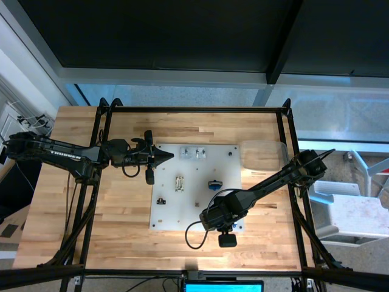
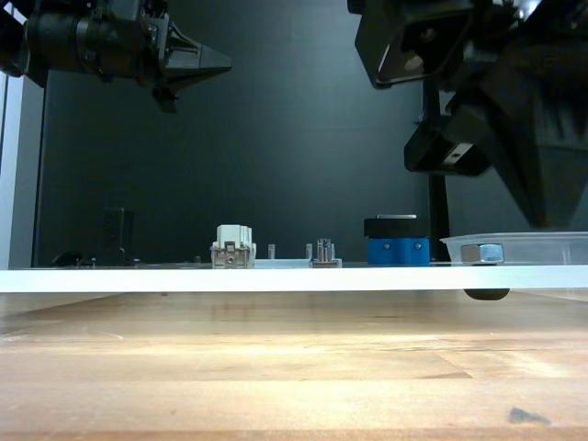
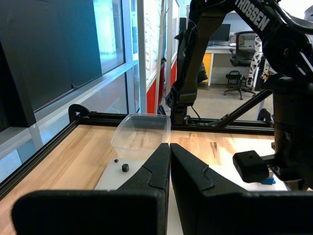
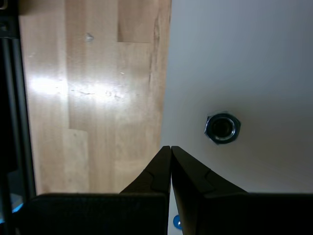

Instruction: Unfasten the M12 fastener and place in the container

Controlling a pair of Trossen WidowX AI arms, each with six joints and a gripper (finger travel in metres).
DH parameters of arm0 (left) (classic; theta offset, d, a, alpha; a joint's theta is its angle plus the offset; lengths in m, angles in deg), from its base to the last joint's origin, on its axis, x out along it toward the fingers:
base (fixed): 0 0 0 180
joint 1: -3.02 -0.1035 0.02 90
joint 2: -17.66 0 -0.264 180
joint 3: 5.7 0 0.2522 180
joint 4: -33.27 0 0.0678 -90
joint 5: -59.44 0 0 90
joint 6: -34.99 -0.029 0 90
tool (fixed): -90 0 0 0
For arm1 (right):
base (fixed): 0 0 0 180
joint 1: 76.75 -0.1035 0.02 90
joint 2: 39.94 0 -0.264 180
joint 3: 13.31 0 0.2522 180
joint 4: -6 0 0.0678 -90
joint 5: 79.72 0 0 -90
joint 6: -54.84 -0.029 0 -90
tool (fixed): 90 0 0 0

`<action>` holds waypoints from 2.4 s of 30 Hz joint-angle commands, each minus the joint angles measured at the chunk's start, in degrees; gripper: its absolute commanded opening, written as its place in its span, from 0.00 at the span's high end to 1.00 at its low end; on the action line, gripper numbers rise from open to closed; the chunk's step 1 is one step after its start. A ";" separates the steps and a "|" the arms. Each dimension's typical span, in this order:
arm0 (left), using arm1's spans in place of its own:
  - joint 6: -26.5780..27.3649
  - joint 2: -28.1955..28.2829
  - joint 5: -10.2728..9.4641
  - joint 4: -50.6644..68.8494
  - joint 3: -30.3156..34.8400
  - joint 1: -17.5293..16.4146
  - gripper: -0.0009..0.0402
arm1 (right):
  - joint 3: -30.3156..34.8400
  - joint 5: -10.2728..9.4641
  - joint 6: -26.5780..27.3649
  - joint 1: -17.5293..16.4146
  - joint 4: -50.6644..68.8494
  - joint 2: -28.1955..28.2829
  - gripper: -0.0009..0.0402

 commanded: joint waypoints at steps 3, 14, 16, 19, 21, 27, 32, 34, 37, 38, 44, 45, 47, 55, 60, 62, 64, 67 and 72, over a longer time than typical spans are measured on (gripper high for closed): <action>-0.02 0.02 0.02 0.00 0.00 -0.02 0.98 | -0.07 1.29 0.07 0.44 -0.48 0.87 0.98; -0.02 0.02 0.02 0.02 0.00 -0.02 0.98 | -0.31 2.38 0.17 0.79 -0.50 1.22 0.98; -0.02 0.02 0.02 0.00 0.00 0.00 0.98 | -0.28 6.45 -0.22 0.81 0.46 1.16 0.98; -0.02 0.02 0.02 0.00 0.00 0.00 0.98 | 0.72 19.02 -4.52 0.79 5.70 0.52 0.98; -0.02 0.02 0.02 0.00 0.00 -0.02 0.98 | 2.05 23.45 -5.88 0.79 8.52 0.42 0.98; -0.02 0.02 0.02 -0.04 0.00 -0.02 0.98 | 3.69 24.28 -5.84 0.79 10.49 0.11 0.98; -0.02 0.04 0.04 0.02 0.00 0.00 0.98 | 3.85 16.44 -5.22 0.81 10.10 0.11 0.98; -0.02 0.00 0.02 -0.02 0.00 0.00 0.98 | 3.85 11.61 -4.52 0.81 8.79 0.11 0.98; -0.02 0.04 0.00 0.00 0.00 -0.02 0.98 | 3.82 4.59 -3.96 0.79 6.47 0.11 0.98; -0.02 0.07 0.02 0.07 0.00 -0.02 0.98 | 3.78 3.21 -3.56 0.79 6.01 0.13 0.98; -0.02 0.02 0.00 -0.02 0.00 -0.02 0.98 | 2.73 0.72 -2.03 0.83 2.43 1.36 0.98; -0.02 0.02 0.00 0.00 0.00 -0.02 0.98 | 2.45 0.57 -1.73 0.98 1.77 1.53 0.98; -0.02 0.04 0.00 0.00 0.00 0.00 0.98 | 1.99 0.22 -1.70 1.07 1.20 1.92 0.98; -0.02 0.02 0.00 -0.02 0.00 0.00 0.98 | 0.92 0.26 -1.68 1.33 0.35 1.97 0.98; -0.02 0.04 0.00 0.00 0.00 0.00 0.98 | 0.74 3.32 -2.97 1.46 2.10 1.81 0.98; -0.02 0.04 0.00 0.00 0.00 -0.02 0.98 | 1.18 9.20 -5.55 1.44 5.27 1.27 0.98; -0.02 0.02 0.00 -0.02 0.00 0.00 0.98 | 1.62 15.65 -8.26 1.44 8.07 0.61 0.98; -0.02 0.02 0.00 0.00 0.00 0.00 0.98 | 2.80 19.37 -9.03 1.44 10.56 0.11 0.98; -0.02 0.02 0.00 -0.02 0.00 0.00 0.98 | 3.08 15.89 -8.26 1.40 10.47 -0.04 0.98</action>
